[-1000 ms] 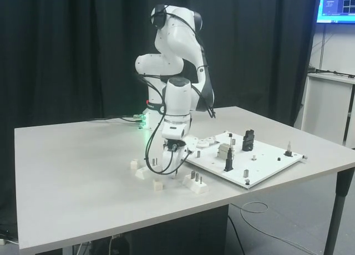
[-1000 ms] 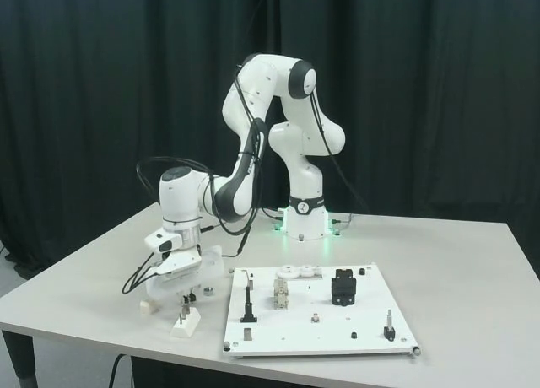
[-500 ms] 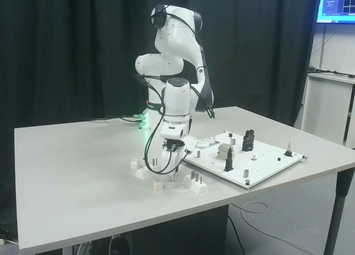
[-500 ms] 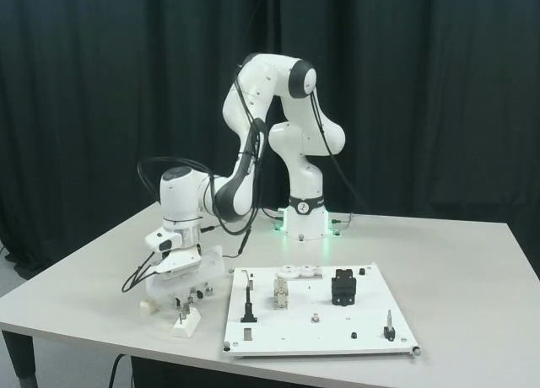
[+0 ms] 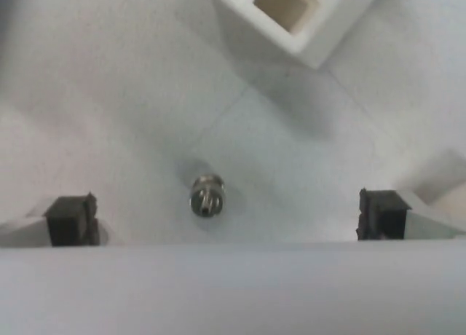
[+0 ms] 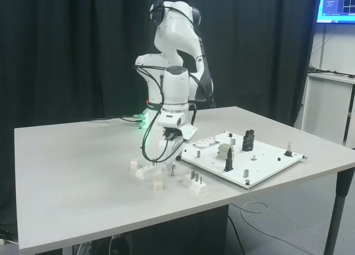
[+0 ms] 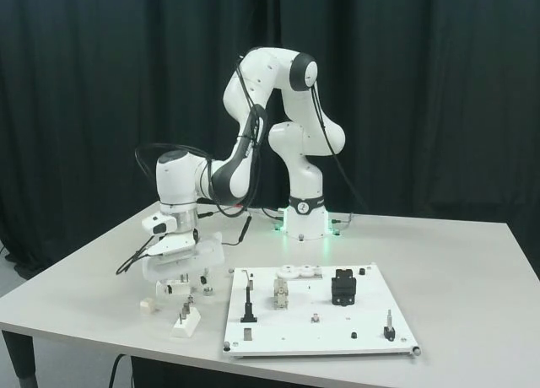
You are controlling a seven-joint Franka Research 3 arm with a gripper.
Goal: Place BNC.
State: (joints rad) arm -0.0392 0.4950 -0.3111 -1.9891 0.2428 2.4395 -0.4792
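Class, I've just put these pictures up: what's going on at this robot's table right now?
The white Franka arm hovers low over the grey table, beside the white board of parts. Its gripper is open and holds nothing. Seen from the wrist, the small metal BNC connector stands upright below, between the two black fingertips and touching neither. A white block with a square hole sits nearby.

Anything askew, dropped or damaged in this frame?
Nothing stands out. The small metal BNC connector stands upright on the grey table, between the open black fingers of the gripper. The white assembly board lies flat on the table, its parts upright.
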